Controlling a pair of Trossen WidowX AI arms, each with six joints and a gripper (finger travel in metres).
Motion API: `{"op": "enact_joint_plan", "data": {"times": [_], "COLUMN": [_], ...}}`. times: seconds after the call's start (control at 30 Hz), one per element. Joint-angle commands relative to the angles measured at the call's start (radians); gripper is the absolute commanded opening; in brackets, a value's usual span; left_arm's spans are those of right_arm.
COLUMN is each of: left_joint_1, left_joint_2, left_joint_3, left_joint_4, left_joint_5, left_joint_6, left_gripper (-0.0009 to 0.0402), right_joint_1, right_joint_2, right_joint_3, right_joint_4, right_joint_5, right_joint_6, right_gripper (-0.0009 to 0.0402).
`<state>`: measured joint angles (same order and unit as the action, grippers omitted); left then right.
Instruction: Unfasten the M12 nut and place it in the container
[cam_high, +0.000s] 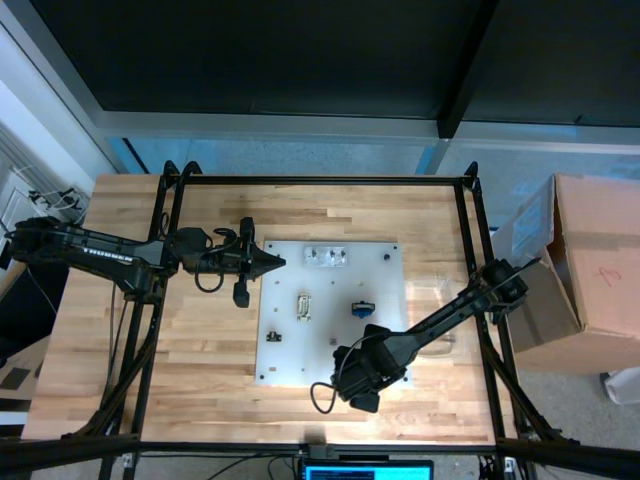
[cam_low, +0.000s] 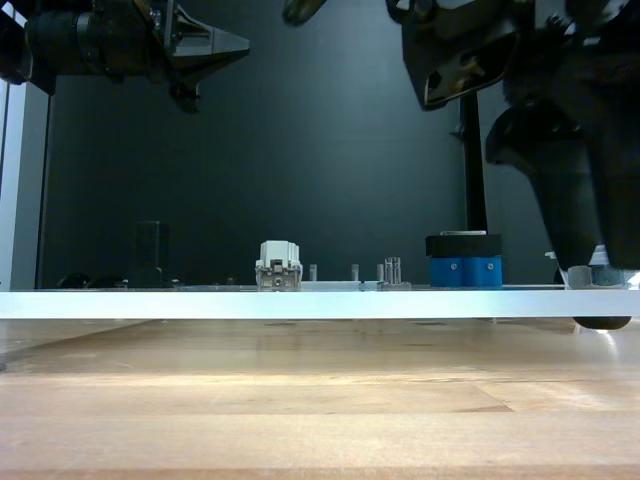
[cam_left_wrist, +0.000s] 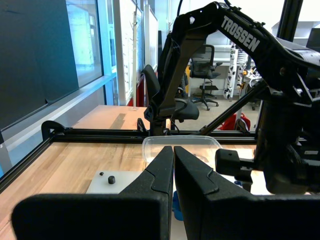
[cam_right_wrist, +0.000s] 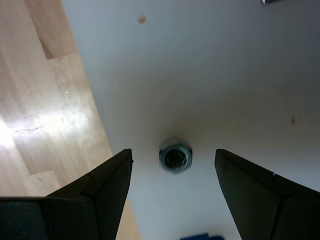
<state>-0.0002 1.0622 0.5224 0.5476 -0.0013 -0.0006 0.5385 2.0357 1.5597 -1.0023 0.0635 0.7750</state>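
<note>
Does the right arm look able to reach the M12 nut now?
Probably yes: right gripper hangs over the nut on the board, jaws open astride it. Left gripper hovers over the board's left edge.

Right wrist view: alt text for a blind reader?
The silver nut sits on the white board, stud not visible, inside the open right claw, untouched. Not in this view: the left claw hovers shut over the board's far left edge.
</note>
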Motion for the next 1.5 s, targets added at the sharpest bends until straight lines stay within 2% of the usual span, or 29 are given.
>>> {"op": "enact_joint_plan", "data": {"times": [0.03,0.27,0.57,0.77,0.97,1.2,1.33,1.5], "left_joint_1": [0.000,0.000,0.000,0.000,0.000,0.000,0.000,0.000], "left_joint_2": [0.000,0.000,0.000,0.000,0.000,0.000,0.000,0.000], "left_joint_3": [0.000,0.000,0.000,0.000,0.000,0.000,0.000,0.000], "left_joint_4": [0.000,0.000,0.000,0.000,0.000,0.000,0.000,0.000], "left_joint_5": [0.000,0.000,0.000,0.000,0.000,0.000,0.000,0.000], "left_joint_6": [0.000,0.000,0.000,0.000,0.000,0.000,0.000,0.000], "left_gripper": [0.0000,0.0000,0.0000,0.0000,0.0000,0.0000,0.0000,0.0000], "right_joint_1": [-0.001,-0.004,-0.004,-0.004,-0.004,-0.006,-0.006,-0.006], "right_joint_2": [0.008,0.008,0.008,0.008,0.008,0.006,0.006,0.003], "right_joint_3": [-0.002,-0.002,-0.002,-0.002,-0.002,-0.002,-0.002,-0.002], "right_joint_4": [0.003,0.002,-0.001,-0.005,-0.003,-0.003,-0.001,0.000], "right_joint_5": [0.006,0.006,-0.010,-0.012,-0.012,-0.010,-0.003,-0.003], "right_joint_6": [-0.015,-0.022,-0.042,-0.097,-0.110,-0.120,-0.302,-0.691], "right_gripper": [0.0224,0.0183,0.0078,0.0027,0.0002,0.0000,0.0000,0.0000]}}
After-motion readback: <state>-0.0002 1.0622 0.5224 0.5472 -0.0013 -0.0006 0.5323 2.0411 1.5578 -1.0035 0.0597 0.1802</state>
